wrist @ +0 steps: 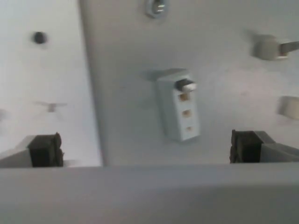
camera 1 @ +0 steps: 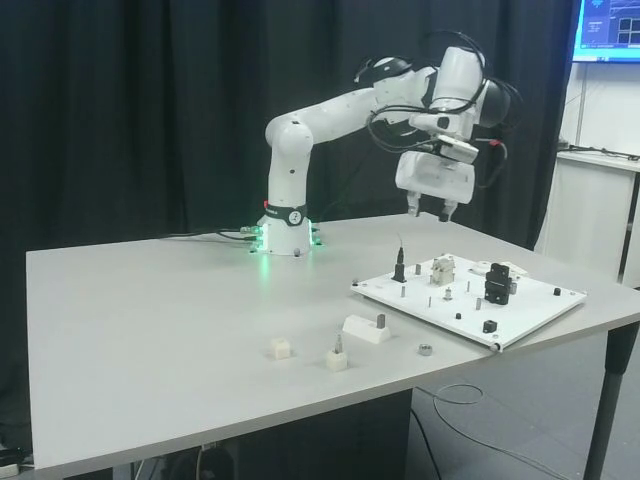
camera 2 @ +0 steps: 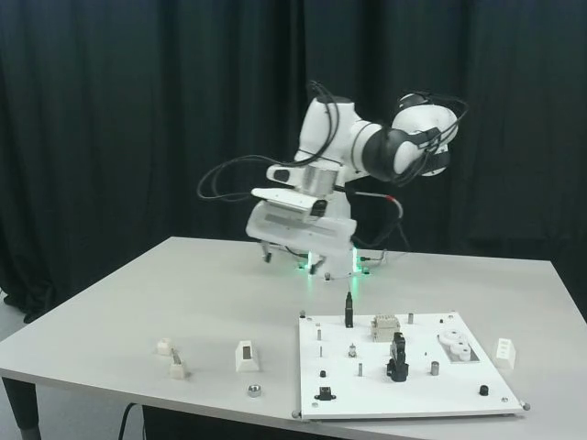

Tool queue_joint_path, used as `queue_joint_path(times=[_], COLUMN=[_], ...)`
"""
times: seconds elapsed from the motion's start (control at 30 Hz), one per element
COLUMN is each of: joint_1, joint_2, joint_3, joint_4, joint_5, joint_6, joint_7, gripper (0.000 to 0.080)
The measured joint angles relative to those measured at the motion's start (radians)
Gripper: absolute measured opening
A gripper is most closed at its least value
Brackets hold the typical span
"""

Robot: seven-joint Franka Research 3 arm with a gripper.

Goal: Pick Ethernet.

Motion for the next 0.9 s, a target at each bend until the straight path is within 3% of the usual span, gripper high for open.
queue_joint_path(times=[0.4, 0.7, 0.9], joint_1=[-0.144, -0.262, -0.336], joint_2=[0.001, 0.004, 0.017], joint_3=[0.0, 0.015, 0.025], joint_4=[0.019, 0.061, 0.1], joint_5=[0.004, 0.056, 0.101], joint_6=[0.046, 0.043, 0.006], joint_7=[-0.186, -0.272, -0.306], gripper=[0.08, 0.08, 0.08])
